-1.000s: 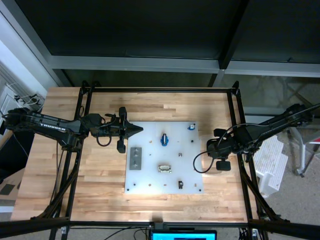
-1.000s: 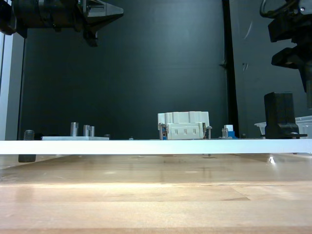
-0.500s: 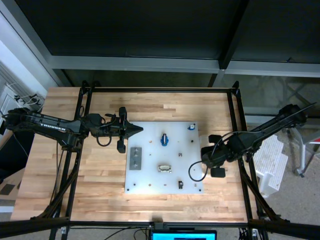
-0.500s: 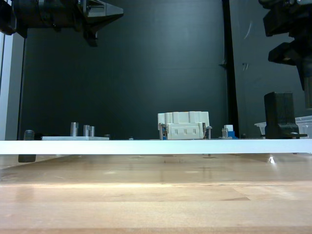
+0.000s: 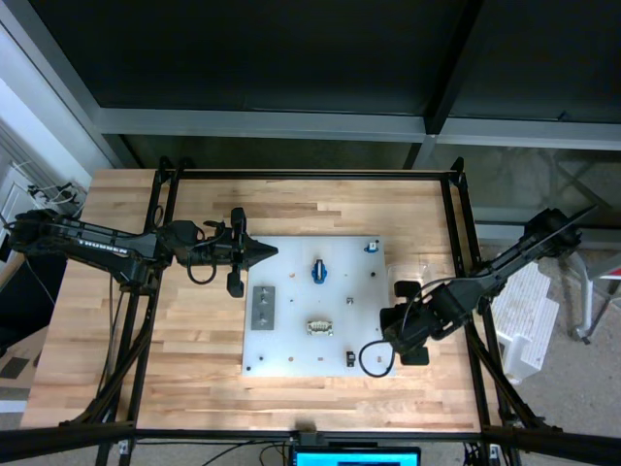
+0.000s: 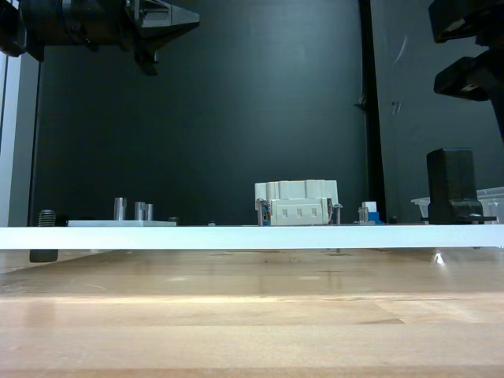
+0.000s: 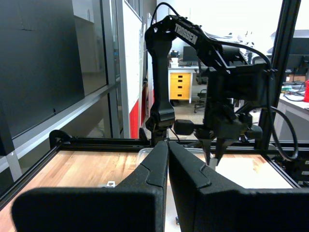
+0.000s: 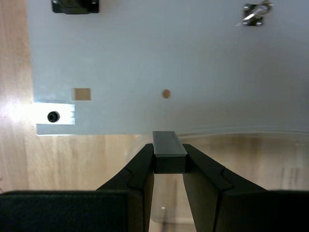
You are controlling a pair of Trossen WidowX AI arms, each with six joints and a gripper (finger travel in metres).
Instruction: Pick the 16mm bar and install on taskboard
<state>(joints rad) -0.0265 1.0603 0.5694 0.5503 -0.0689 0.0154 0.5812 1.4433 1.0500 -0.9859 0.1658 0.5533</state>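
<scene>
Bar (image 8: 169, 145) in right hand (image 8: 169, 162); left (image 5: 272, 250) aloft

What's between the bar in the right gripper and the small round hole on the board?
Only bare board, in the right wrist view. The right gripper holds the 16mm bar off its edge; the left gripper hovers by its far-left corner.

Evenly lit and sharp, with glare on the taskboard (image 8: 145, 58).

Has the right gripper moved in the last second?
Yes. Right gripper, shut on the 16mm bar, moved toward the near edge along the task board's right side. Left gripper hangs shut over its far-left corner.
</scene>
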